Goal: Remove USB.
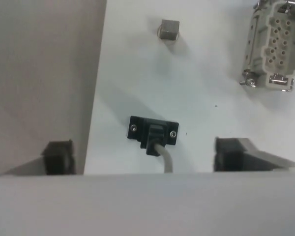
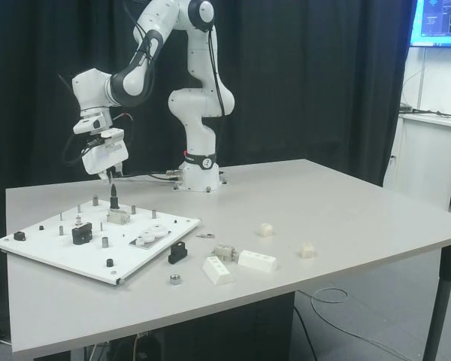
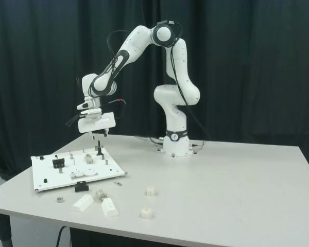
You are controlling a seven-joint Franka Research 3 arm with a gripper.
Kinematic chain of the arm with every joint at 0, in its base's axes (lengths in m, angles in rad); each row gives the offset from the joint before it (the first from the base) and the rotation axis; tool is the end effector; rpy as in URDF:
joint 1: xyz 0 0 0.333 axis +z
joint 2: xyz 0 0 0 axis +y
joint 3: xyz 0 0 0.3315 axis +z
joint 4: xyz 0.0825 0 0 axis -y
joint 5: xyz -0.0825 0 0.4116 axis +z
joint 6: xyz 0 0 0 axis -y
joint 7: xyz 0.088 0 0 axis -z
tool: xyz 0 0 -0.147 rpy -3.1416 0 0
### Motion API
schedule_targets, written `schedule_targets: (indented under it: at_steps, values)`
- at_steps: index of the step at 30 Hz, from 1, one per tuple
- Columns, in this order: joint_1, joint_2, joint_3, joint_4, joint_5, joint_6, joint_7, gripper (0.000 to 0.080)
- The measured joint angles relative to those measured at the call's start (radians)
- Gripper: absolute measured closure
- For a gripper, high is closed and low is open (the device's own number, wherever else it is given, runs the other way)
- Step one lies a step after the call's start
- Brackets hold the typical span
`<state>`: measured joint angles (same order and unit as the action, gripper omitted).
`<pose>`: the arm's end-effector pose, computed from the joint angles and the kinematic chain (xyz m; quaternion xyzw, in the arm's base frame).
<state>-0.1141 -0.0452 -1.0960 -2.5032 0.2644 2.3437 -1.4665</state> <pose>0.1773 -0.4258 0.2350 -0.9912 -0.0302 -0.0884 0.0936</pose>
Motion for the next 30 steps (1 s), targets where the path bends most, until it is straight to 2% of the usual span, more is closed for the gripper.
schedule_targets:
  at_steps: [2,3,8,9,14,15,20,21,30]
  values:
    - [0.000,0.000,-0.001,0.000,0.000,0.000,-0.003,0.0003]
    - [0.000,0.000,-0.001,0.000,0.000,0.000,-0.005,0.0258]
    - [0.000,0.000,-0.002,0.000,0.000,0.000,-0.010,0.0258]
    - [0.000,0.000,-0.002,0.000,0.000,0.000,-0.010,0.0438]
    - [0.000,0.000,-0.003,0.000,0.000,0.000,-0.013,0.0438]
    - [0.000,0.000,-0.003,0.001,0.001,0.000,-0.013,0.0614]
    - [0.000,0.000,-0.002,0.001,0.004,0.000,-0.015,0.0614]
    - [0.000,0.000,-0.002,0.001,0.004,0.000,-0.015,0.0767]
    - [0.001,0.000,-0.002,0.001,0.008,0.000,-0.016,0.0775]
